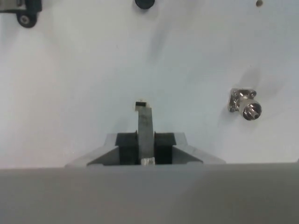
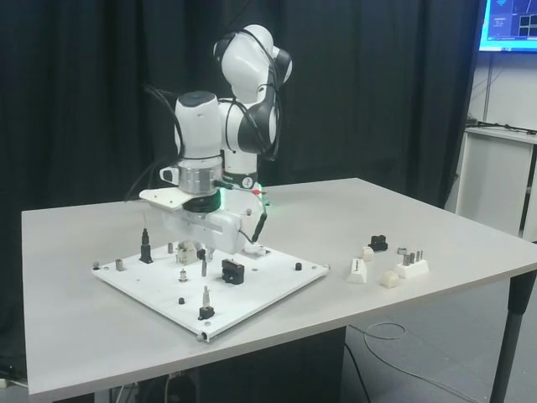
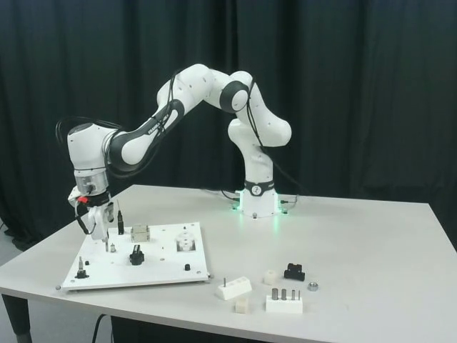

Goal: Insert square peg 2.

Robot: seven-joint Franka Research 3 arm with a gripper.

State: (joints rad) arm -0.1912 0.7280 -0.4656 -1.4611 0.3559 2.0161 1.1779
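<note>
White board (image 1: 93,70) lies bare around pincer (image 1: 147,161) clamping peg (image 1: 145,133).

Grey table (image 2: 419,218) carries a white board (image 2: 268,281) near its front-left part. Arm's base (image 3: 258,204) bolted at the rear. Beside the board: small white holder blocks (image 3: 283,304), a black piece (image 3: 293,272), possibly a nut (image 3: 312,286).

The white arm (image 3: 171,114) reaches from its base to hold its hand (image 3: 101,230) low over the white board (image 3: 164,268) on the grey table (image 3: 371,250).
</note>
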